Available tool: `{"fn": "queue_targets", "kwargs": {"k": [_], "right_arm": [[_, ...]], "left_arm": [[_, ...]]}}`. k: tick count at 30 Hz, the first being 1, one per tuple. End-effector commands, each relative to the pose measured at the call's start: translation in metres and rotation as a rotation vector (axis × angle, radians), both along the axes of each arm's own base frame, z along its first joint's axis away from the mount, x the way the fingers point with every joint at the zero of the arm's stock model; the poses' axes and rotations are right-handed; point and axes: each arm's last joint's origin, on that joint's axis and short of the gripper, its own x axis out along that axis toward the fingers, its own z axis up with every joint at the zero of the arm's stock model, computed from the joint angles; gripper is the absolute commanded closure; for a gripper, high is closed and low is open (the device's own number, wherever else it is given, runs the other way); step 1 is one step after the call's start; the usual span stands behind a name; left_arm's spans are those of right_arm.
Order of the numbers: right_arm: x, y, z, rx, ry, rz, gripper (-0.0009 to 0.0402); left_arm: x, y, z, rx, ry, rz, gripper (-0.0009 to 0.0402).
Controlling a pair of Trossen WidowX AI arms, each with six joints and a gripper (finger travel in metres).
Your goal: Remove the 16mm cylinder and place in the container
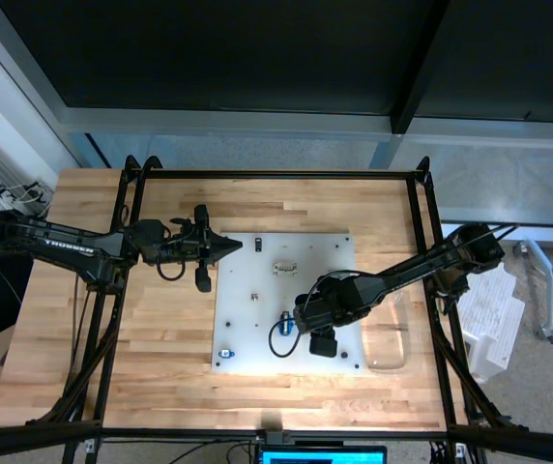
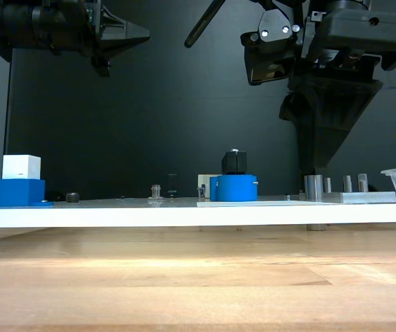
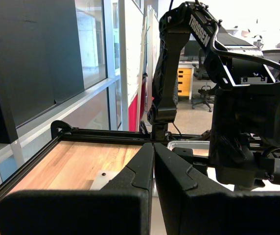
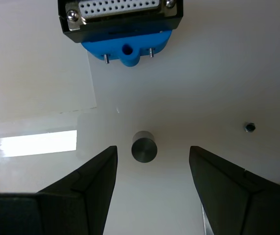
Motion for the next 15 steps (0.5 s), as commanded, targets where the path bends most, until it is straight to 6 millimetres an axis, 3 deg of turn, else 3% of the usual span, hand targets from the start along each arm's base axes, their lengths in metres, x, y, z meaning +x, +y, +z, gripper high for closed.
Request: {"fn": "queue_targets", "kwargs": {"k": [1, 15], "right_arm": [[0.0007, 0.0012, -0.0029, -0.002, 0.007, 0.003, 0.0207], [-0.0004, 0.0038, -0.0067, -0.007, 0.02, 0.011, 0.0283]], "left_arm": [[0.0001, 0.0001, 0.0001, 0.0, -0.001, 0.0, 0.0393], [0.0001, 0.0, 0.0001, 0.0, 0.0, 0.0, 0.0393]]}}
